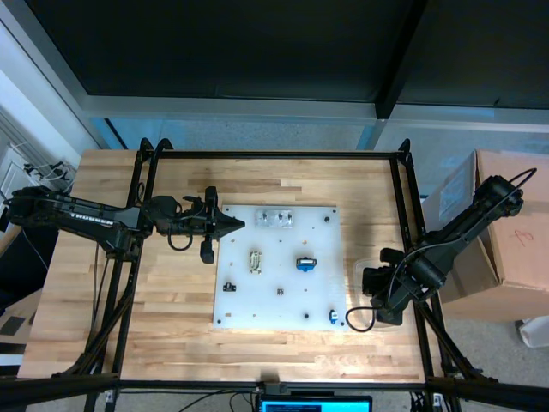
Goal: Remove the RJ45 connector from the taskboard and place in the container
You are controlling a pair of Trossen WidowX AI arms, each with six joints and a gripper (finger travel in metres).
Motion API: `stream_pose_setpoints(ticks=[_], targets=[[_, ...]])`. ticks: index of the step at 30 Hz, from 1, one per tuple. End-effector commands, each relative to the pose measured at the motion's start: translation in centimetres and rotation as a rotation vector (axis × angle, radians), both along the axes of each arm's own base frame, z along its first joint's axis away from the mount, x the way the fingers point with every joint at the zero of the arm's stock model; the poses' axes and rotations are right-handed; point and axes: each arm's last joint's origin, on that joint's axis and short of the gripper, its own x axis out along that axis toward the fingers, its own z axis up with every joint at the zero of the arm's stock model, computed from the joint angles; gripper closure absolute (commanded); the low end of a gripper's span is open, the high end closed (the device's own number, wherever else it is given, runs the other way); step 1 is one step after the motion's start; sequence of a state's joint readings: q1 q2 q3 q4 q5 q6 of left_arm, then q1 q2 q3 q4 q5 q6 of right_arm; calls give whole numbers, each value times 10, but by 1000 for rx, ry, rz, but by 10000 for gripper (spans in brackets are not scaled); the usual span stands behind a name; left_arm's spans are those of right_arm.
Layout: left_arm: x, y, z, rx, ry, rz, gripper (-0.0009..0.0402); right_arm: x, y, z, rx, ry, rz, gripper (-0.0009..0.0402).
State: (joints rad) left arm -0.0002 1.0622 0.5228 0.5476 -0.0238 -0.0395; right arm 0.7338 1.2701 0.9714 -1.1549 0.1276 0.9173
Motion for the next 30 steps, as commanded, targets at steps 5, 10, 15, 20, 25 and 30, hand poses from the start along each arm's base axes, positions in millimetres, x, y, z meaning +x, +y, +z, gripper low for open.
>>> stream_pose_setpoints(ticks=[5,10,15,20,25,30], targets=[[0,0,0,0,0,0,393,0,0,0,-1,0,-18,176],[0,0,0,0,0,0,393,1,-1,4,-3,-72,-5,163],[0,0,0,0,0,0,393,8,-16,19,-48,-263,-1,181],[0,0,0,0,0,0,393,12,-32,38,-96,-452,4,232],[0,0,0,0,0,0,393,16,-51,56,-162,-650,15,298],[0,0,0,0,0,0,393,18,-71,63,-167,-808,55,380]])
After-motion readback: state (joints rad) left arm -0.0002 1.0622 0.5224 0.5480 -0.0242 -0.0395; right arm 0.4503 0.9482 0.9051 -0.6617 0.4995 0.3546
